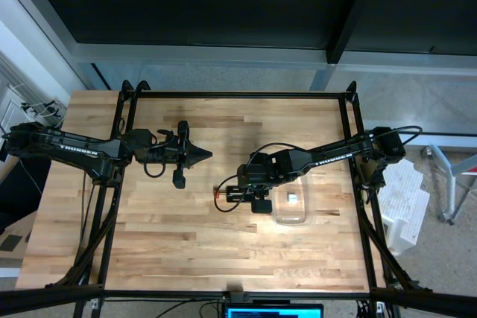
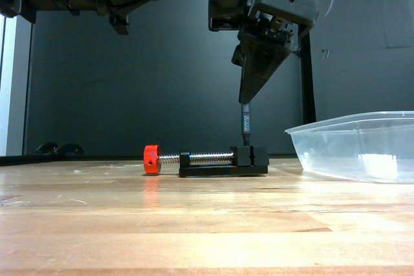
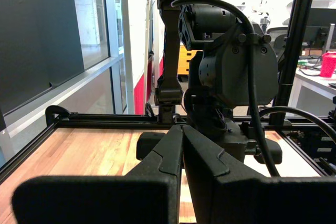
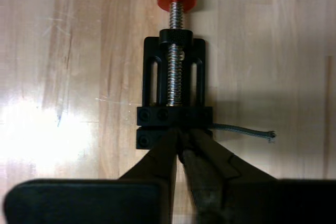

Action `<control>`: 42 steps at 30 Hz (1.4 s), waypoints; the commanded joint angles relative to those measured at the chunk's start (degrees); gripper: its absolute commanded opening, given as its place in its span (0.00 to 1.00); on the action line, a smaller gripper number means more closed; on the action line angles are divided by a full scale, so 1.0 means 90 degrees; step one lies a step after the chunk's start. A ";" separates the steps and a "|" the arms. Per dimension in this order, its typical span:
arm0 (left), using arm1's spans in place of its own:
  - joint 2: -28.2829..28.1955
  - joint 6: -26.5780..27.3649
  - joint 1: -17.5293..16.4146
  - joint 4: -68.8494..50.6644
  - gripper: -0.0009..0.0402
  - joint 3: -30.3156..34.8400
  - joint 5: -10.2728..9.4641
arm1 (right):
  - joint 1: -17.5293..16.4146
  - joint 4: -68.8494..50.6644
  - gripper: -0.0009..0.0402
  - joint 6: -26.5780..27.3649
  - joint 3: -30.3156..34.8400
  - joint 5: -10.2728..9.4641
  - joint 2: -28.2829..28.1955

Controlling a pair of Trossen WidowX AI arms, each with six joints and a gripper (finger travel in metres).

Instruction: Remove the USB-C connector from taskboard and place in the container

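The right end effector (image 2: 244,103) points straight down over the clamp end of the taskboard (image 2: 223,161). Its fingers are clenched on the upper end of the USB-C connector (image 2: 246,131). The connector stands upright directly below the tips. Its lower end meets the top of the taskboard's block, and whether it is still seated there cannot be told. A thin grey cable (image 4: 241,130) runs sideways from that end of the taskboard. The red-orange knob (image 2: 151,159) faces away from the container (image 2: 349,125), which sits on the bench (image 1: 186,243) just beside the taskboard. The left end effector (image 1: 204,156) hangs well apart over the bench's left side, clenched on nothing.
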State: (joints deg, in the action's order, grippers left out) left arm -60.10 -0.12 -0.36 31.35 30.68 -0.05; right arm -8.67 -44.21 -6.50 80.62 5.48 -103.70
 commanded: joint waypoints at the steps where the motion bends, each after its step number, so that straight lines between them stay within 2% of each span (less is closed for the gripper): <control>1: 0.0000 0.0000 -0.0002 0.0000 0.02 0.0002 0.0002 | 0.0002 -0.0002 0.02 -0.0005 0.0002 0.0046 0.0005; 30: 0.0000 0.0000 -0.0002 0.0000 0.02 0.0002 0.0002 | 0.0005 0.0034 0.02 0.0015 0.0036 0.0053 0.0146; 42: 0.0000 0.0000 0.0000 0.0002 0.02 0.0002 0.0002 | 0.0005 -0.0432 0.02 0.0112 0.0488 0.0053 0.0219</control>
State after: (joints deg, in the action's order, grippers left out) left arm -60.07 -0.12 -0.36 31.35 30.70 -0.05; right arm -8.60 -47.07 -5.45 84.64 6.24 -101.67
